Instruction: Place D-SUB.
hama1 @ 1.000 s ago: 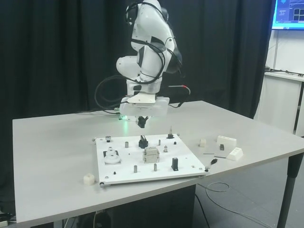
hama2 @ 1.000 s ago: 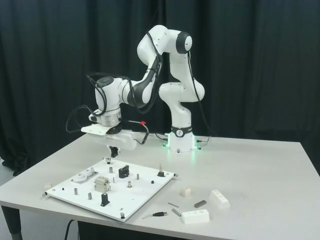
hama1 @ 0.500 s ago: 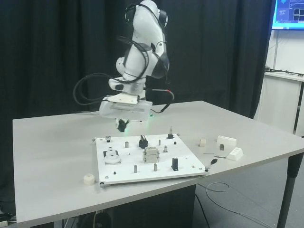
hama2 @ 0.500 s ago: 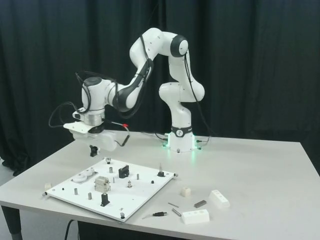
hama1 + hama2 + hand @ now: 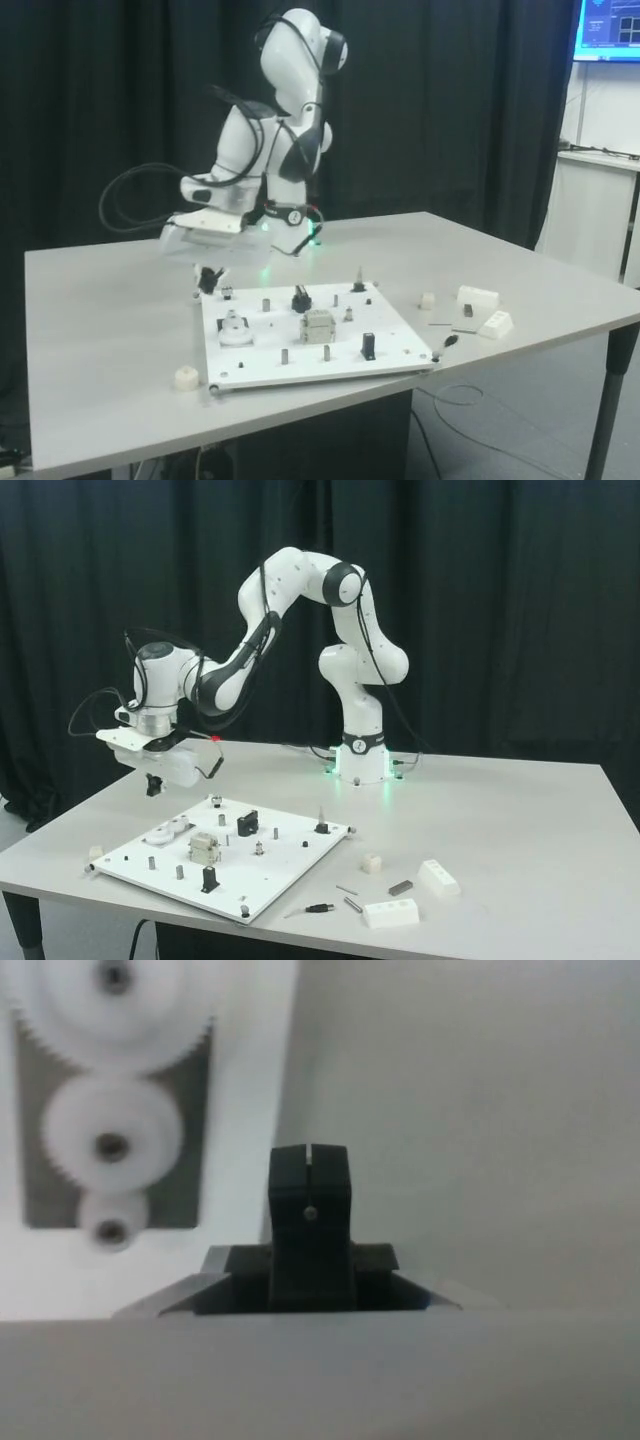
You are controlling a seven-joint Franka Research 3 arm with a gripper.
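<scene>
At the far left of the first room view, a small white piece (image 5: 185,377) lies on the grey tabletop (image 5: 100,320), just off the near corner of the white board (image 5: 300,368). Next along, the gripper (image 5: 208,278) hangs low over the board's far left corner, by a short peg (image 5: 227,292). In the wrist view its black fingers (image 5: 290,1210) are pressed together with only a thin seam between them and nothing held. Below them lie the board's edge and bare tabletop, with three white gears (image 5: 110,1120) meshed in a row on a grey plate to one side.

Further right on the board, the same gears (image 5: 235,328) sit near the left edge. The D-SUB (image 5: 301,298), a black block, stands on the board's far middle, well apart from the gripper. A grey block (image 5: 318,325) sits just in front of it, and a black upright piece (image 5: 368,345) stands nearer the front edge. A slim peg (image 5: 358,280) rises at the far right corner.

Right of the board, a black plug (image 5: 447,342) lies at its corner, and three loose white pieces (image 5: 477,296) rest on the tabletop.
</scene>
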